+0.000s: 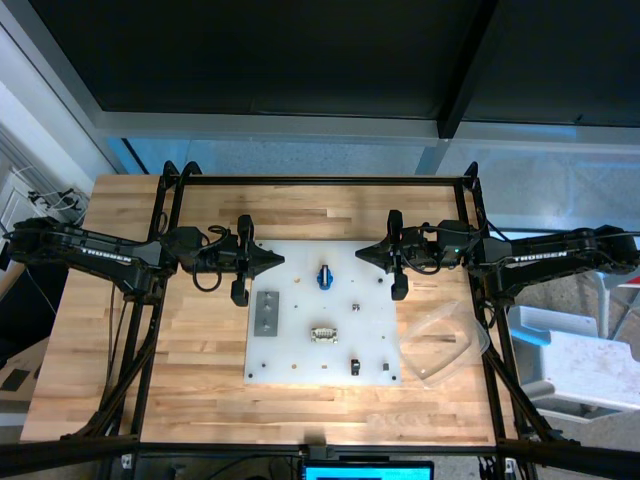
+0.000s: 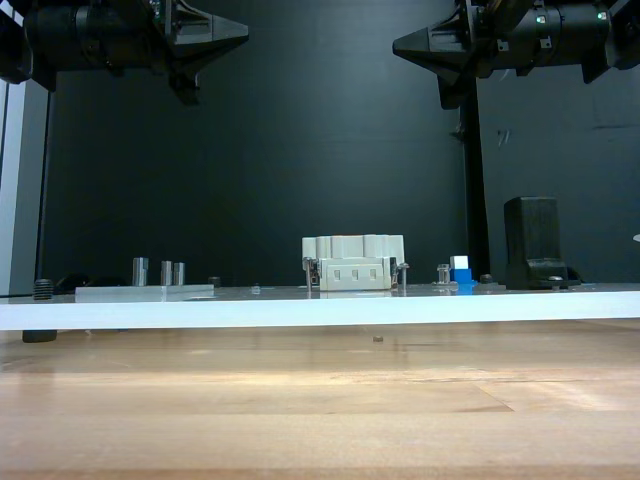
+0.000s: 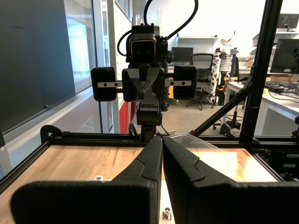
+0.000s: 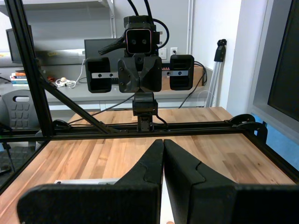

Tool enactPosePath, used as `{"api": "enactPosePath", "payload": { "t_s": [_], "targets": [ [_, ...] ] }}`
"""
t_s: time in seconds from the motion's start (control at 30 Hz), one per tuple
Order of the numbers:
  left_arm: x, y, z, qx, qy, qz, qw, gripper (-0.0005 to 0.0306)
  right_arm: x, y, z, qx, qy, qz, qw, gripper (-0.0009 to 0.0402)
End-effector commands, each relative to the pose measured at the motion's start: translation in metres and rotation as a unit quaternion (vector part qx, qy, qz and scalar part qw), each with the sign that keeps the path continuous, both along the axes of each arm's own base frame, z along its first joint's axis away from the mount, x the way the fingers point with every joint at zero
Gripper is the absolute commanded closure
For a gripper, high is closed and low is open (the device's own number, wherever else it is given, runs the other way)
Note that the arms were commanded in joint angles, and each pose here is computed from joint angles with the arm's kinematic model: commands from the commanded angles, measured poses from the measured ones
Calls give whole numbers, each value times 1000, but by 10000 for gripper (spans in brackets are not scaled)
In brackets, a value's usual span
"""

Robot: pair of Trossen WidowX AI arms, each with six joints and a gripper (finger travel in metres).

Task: Pick the 16mm bar from the taskboard and place it in the container

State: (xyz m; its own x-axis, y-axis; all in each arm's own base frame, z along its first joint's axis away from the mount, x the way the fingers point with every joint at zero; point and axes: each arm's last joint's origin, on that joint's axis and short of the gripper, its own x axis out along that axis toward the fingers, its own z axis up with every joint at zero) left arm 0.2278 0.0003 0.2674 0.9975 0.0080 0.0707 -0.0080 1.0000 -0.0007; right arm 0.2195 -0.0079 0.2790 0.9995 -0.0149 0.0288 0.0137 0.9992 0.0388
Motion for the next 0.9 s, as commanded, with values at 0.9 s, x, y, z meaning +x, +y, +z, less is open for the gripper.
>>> {"api": "enactPosePath", "payload": {
  "t_s": [0.9],
  "targets": [
    [0,0,0,0,0,0,1000,300,2,0,5,7,89,-3,996,393]
  ]
}}
